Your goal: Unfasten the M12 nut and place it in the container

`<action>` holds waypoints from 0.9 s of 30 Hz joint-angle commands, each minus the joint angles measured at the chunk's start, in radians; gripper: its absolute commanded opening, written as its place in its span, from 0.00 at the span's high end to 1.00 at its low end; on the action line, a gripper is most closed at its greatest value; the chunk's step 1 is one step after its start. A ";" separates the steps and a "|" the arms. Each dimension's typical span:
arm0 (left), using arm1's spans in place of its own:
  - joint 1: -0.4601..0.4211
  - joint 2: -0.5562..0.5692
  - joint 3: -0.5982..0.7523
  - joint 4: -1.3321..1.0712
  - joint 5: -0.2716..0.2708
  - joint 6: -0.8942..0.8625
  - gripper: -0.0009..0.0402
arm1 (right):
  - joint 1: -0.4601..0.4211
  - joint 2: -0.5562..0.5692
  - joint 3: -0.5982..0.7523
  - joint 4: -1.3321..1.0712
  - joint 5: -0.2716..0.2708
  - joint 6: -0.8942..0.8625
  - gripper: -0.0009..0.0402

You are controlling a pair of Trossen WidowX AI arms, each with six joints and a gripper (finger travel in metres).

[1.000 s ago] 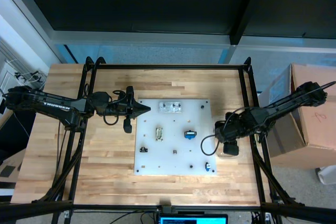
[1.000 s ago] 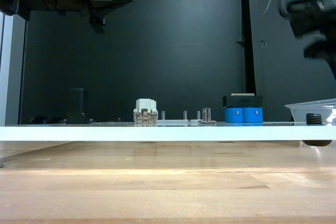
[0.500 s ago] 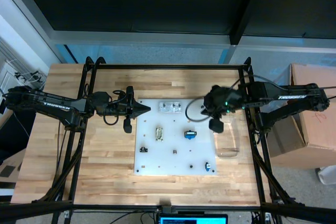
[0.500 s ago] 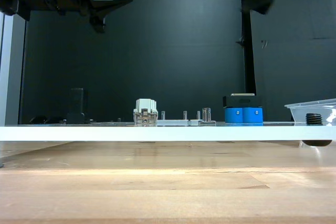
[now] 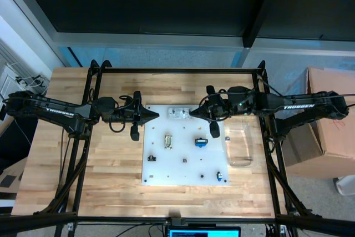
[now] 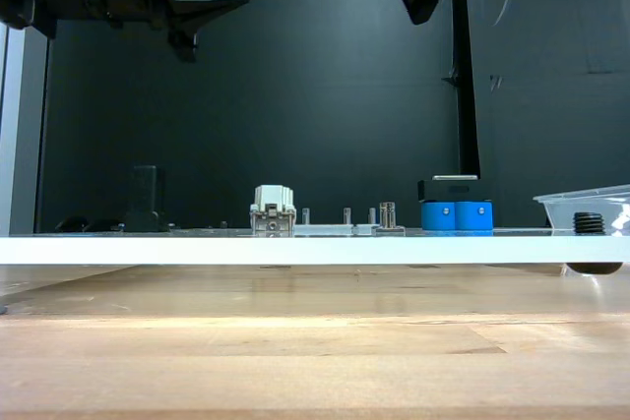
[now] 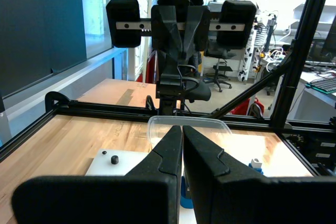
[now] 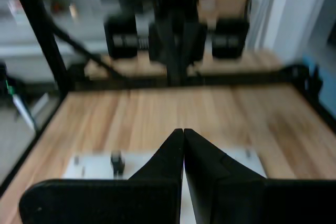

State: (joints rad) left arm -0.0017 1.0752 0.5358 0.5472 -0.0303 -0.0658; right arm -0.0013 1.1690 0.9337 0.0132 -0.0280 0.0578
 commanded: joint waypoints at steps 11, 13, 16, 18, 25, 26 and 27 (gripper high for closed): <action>0.000 0.000 0.000 0.000 0.000 0.000 0.98 | -0.023 -0.002 -0.317 0.570 -0.043 0.052 0.98; 0.000 0.000 0.000 0.000 0.000 0.000 0.98 | -0.023 -0.002 -0.338 0.583 -0.043 0.063 0.98; 0.000 0.000 0.000 0.000 0.000 0.000 0.98 | -0.023 -0.002 -0.353 0.590 -0.043 0.064 0.98; 0.000 0.000 0.000 0.000 0.000 0.000 0.98 | -0.023 -0.002 -0.354 0.591 -0.042 0.064 0.98; 0.000 0.000 0.000 0.000 0.000 0.000 0.98 | -0.023 -0.002 -0.354 0.597 -0.043 0.064 0.98; 0.000 0.000 0.000 0.000 0.000 0.000 0.98 | -0.023 -0.002 -0.354 0.597 -0.043 0.064 0.98; 0.000 0.000 0.000 0.000 0.000 0.000 0.98 | -0.023 -0.002 -0.354 0.597 -0.043 0.064 0.98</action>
